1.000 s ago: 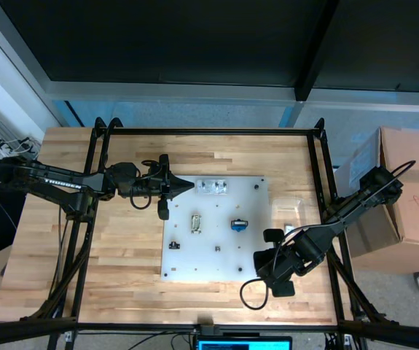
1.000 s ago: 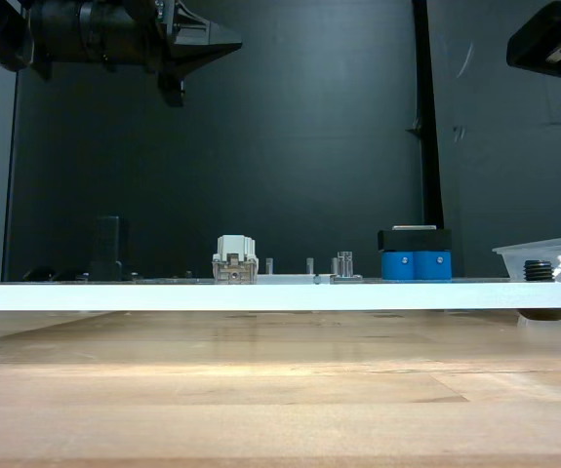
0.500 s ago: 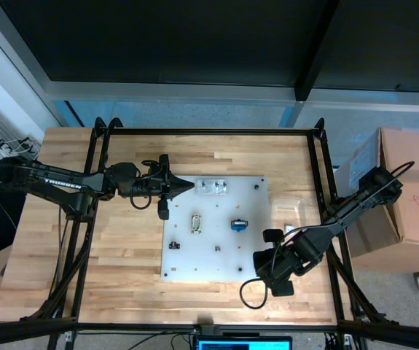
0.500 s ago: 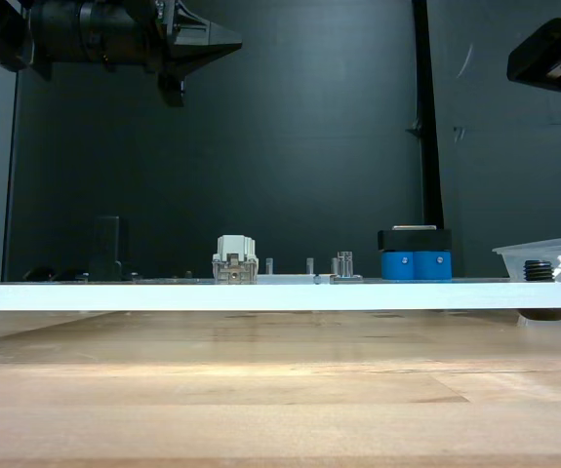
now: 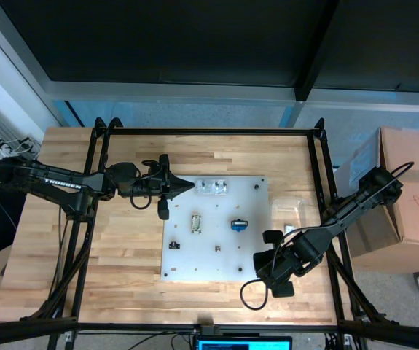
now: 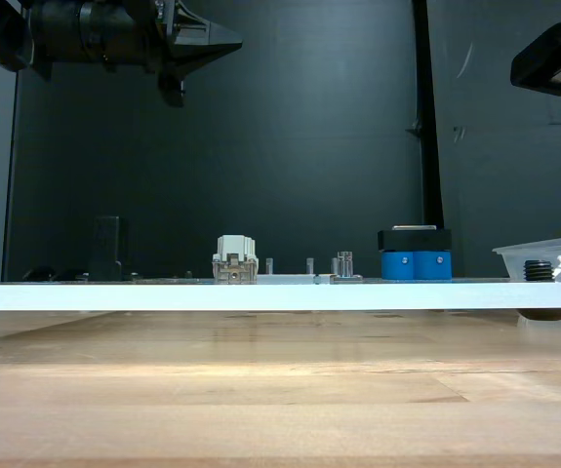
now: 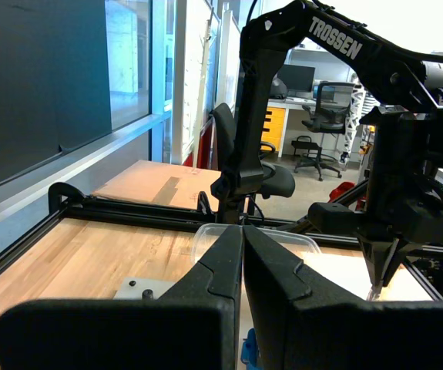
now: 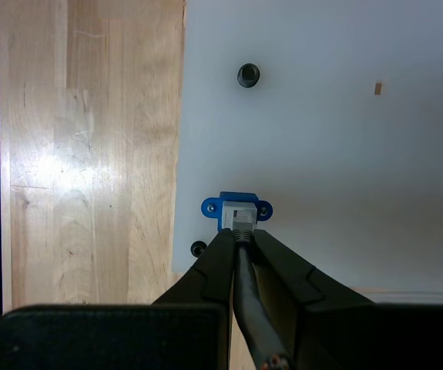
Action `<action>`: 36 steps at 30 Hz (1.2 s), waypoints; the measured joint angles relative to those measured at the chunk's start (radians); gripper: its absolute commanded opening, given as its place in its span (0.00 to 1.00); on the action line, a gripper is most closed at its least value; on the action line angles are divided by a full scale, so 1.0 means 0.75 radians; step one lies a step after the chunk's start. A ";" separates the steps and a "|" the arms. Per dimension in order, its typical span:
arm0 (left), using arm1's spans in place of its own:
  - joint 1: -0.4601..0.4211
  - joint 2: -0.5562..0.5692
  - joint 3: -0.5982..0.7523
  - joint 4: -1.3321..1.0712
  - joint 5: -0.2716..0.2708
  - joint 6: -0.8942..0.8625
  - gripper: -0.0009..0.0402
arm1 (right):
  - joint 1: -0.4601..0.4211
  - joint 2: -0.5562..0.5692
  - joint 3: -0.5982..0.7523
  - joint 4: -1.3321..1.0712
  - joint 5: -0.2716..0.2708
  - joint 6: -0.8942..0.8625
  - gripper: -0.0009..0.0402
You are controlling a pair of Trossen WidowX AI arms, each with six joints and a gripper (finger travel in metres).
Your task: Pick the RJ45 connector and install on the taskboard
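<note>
The RJ45 connector [image 8: 241, 216] sits at the end of a black cable, and my right gripper [image 8: 241, 236] is shut on that cable just behind it. In the right wrist view it lines up over the blue seat [image 8: 212, 208] on the white taskboard [image 8: 321, 139]. The low view shows the right gripper [image 6: 553, 58] high above the board, so the connector is clear of the blue seat [image 6: 415, 263]. In the high view the right gripper [image 5: 266, 259] hangs over the board's near right corner, near the seat [image 5: 238, 224]. My left gripper [image 5: 187, 186] is shut and empty, high above the board's far left edge.
A clear plastic tray [image 5: 288, 208] lies just right of the board. A grey connector housing [image 5: 194, 222] and small metal fittings [image 5: 210, 187] stand on the board. A cardboard box [image 5: 406, 197] is beyond the table's right edge. A black frame [image 5: 209, 132] rings the table.
In the low view the right gripper has drifted slightly to the right with the connector. The left arm has not moved.
</note>
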 measured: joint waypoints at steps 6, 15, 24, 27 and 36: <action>0.000 0.000 0.000 0.000 0.000 -0.001 0.02 | 0.002 0.000 -0.004 0.001 0.000 0.000 0.02; 0.000 0.000 0.000 0.000 0.000 0.000 0.02 | 0.003 0.000 -0.018 0.018 0.000 -0.003 0.02; 0.000 0.000 0.000 0.000 0.000 -0.001 0.02 | 0.003 0.000 -0.032 0.029 -0.001 -0.006 0.02; 0.000 0.000 0.000 0.000 -0.001 -0.001 0.02 | 0.003 0.000 -0.039 0.033 -0.001 -0.006 0.02; 0.000 0.000 0.000 0.000 0.000 -0.001 0.02 | 0.003 -0.004 -0.098 0.115 0.004 -0.003 0.02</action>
